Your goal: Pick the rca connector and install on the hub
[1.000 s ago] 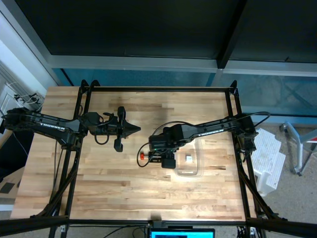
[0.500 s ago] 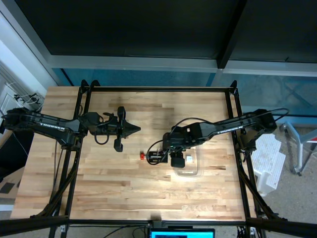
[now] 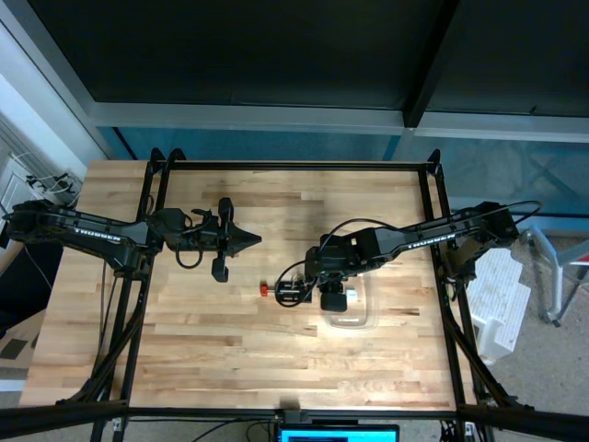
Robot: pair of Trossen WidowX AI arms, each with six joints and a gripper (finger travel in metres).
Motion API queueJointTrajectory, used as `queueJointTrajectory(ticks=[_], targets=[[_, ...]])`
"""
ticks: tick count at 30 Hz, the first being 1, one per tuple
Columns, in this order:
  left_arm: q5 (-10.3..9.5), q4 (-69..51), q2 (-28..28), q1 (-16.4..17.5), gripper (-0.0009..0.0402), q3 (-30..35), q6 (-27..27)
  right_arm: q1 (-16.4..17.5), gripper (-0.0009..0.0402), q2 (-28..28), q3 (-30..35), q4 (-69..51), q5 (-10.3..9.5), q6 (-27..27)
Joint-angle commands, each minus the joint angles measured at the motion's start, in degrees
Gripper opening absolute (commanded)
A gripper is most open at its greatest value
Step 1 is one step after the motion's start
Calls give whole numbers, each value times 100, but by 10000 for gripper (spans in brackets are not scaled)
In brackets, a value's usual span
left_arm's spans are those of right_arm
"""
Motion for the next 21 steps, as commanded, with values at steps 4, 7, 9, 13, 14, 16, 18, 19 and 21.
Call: queueJointTrajectory(ticks=[4,7,9,13,14,16,18,19,21], targets=[[2,2,0,0,0,0,2,-52,109,-575,-308,348,2,-219],[2,2,2,0,0,0,2,-94,90,-1019,-785,815,11,-273],[2,2,0,2,0,0,0,-133,75,-1296,-1093,1222,61,-284],[2,2,0,0,0,0,2,-168,42,-1840,-1606,2238,461,-417],[2,2,2,0,0,0,2,-190,33,-1967,-1722,2516,455,-472],[2,2,2,2,0,0,2,-273,14,-2173,-1928,2959,385,-553],[2,2,2,0,0,0,2,-380,-2,-2380,-2129,3311,245,-566],[2,2,2,0,0,0,2,-435,-1,-2474,-2229,3480,219,-570],[2,2,2,0,0,0,2,-514,4,-2649,-2415,3801,192,-640]])
